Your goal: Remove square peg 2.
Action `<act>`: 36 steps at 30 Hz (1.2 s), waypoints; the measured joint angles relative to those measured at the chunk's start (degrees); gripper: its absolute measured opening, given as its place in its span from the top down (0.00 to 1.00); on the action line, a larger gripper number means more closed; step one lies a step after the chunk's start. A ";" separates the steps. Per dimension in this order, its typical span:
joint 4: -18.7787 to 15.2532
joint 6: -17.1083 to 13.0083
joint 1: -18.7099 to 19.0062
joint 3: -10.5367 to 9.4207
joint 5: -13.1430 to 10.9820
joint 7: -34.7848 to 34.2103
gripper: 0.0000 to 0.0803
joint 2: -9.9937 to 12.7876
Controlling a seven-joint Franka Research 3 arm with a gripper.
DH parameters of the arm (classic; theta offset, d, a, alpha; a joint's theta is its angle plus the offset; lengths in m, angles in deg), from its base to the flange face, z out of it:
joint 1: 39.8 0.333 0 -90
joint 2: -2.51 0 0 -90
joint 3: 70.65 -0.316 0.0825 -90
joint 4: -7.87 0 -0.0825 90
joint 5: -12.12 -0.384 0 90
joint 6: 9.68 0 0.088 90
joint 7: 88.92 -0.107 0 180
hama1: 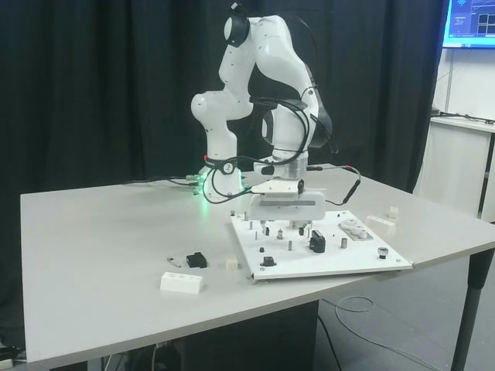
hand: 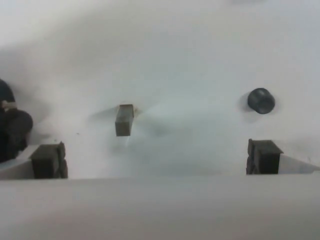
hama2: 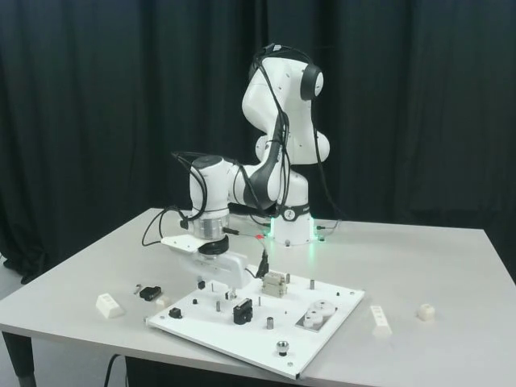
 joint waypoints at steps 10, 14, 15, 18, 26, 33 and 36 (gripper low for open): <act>-1.08 -2.28 -0.01 -0.82 0.00 0.00 0.00 0.30; -1.37 -3.53 -0.01 -1.15 0.00 0.32 0.00 0.62; -1.39 -3.80 -0.01 -1.22 0.00 0.50 0.00 0.75; -1.39 -4.35 -0.01 -1.41 0.00 0.93 0.00 1.16; -1.39 -5.88 -0.05 -1.82 0.00 1.14 0.00 2.06; -1.39 -6.40 -0.20 -2.05 -0.01 1.14 0.00 2.49; -1.39 -6.49 -0.35 -2.18 -0.10 1.14 0.00 2.57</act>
